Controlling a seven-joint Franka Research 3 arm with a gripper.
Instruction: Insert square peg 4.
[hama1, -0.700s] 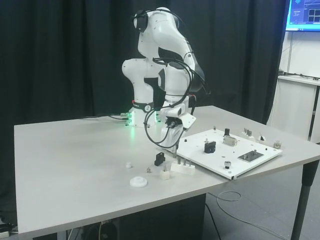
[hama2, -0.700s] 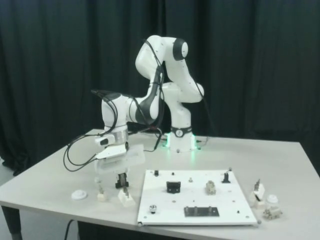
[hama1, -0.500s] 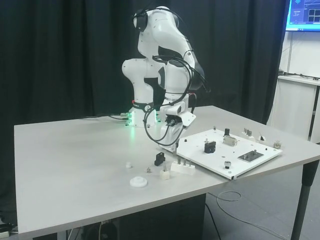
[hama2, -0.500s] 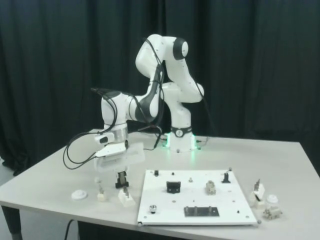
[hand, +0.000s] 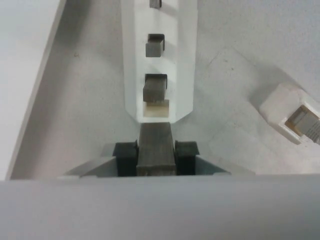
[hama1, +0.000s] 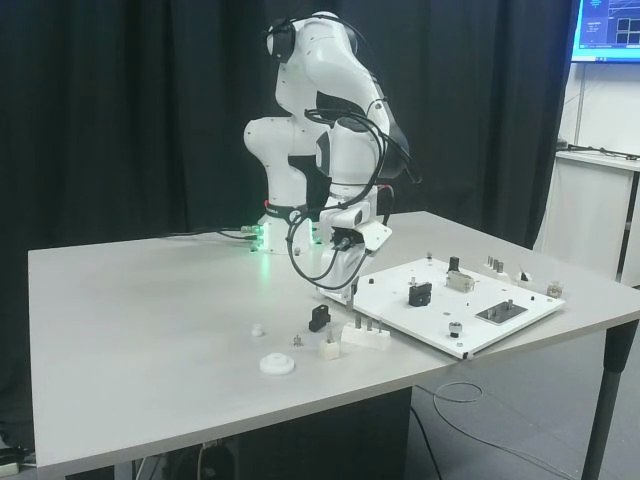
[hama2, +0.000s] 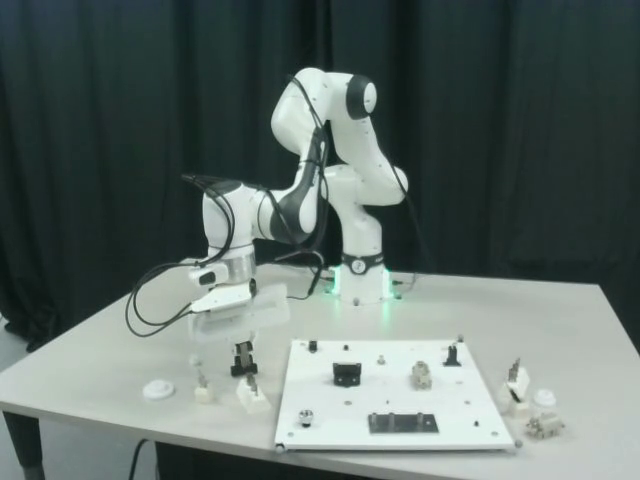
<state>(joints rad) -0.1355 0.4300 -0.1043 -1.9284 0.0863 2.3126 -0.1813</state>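
In the wrist view my gripper (hand: 156, 154) is shut on a grey square peg (hand: 156, 142), its black fingertips (hand: 125, 156) pressed against both sides. Just beneath lies a long white holder block (hand: 182, 60) with an empty square socket (hand: 156, 109) at its near end and two more grey pegs (hand: 155, 88) standing in the following sockets. From the first room view the gripper (hama1: 351, 292) hangs a short way above that holder (hama1: 366, 336), left of the white task board (hama1: 500, 325). The second room view shows the gripper (hama2: 245, 368) over the holder (hama2: 252, 398).
A white plug connector (hand: 295, 117) lies beside the holder. On the grey table near it are a white round disc (hama1: 276, 365), a small white block with a pin (hama1: 329, 349), a black part (hama1: 318, 319) and a small white cap (hama1: 258, 328). The board (hama2: 470, 420) carries several fixtures.
The wrist and gripper have risen a little above the holder, carrying the peg up with them. Nothing else on the table has moved.
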